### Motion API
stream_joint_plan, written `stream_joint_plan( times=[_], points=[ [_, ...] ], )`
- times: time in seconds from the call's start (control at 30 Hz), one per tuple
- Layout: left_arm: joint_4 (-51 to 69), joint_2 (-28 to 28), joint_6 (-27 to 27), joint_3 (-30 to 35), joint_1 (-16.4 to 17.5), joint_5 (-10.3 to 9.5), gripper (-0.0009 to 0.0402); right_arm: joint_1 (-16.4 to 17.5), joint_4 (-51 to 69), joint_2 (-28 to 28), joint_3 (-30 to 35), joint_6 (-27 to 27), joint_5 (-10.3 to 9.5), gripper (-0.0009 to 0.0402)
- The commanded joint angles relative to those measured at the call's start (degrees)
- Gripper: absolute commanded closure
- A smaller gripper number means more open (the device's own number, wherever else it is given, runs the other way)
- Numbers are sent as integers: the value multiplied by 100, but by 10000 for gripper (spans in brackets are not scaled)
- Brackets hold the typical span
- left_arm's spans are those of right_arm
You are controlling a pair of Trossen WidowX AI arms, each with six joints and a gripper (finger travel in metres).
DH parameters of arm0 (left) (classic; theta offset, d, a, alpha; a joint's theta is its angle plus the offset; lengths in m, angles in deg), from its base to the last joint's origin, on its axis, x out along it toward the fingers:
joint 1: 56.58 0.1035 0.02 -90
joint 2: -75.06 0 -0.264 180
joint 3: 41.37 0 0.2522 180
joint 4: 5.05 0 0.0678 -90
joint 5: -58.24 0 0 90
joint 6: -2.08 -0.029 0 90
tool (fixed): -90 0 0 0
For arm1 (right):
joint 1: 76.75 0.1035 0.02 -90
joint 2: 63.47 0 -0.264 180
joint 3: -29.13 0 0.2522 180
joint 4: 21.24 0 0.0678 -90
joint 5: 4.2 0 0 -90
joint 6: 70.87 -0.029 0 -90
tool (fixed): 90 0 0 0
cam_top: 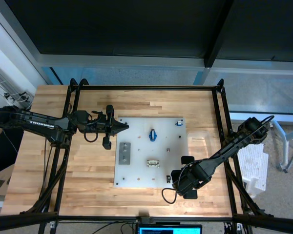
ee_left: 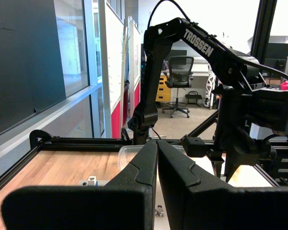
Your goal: Pick the 16mm bar and install on taskboard
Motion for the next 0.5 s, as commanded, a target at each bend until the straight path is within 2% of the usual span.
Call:
stream_joint_plan(
  times=[0.03,0.5],
  points=[
    [-2,2,-2,0,2,2,393,0,-85,2,-66,-9,13,387],
    [-2,2,-2,0,2,2,393,0,-369,79,-195,-11,-33,387]
  ],
)
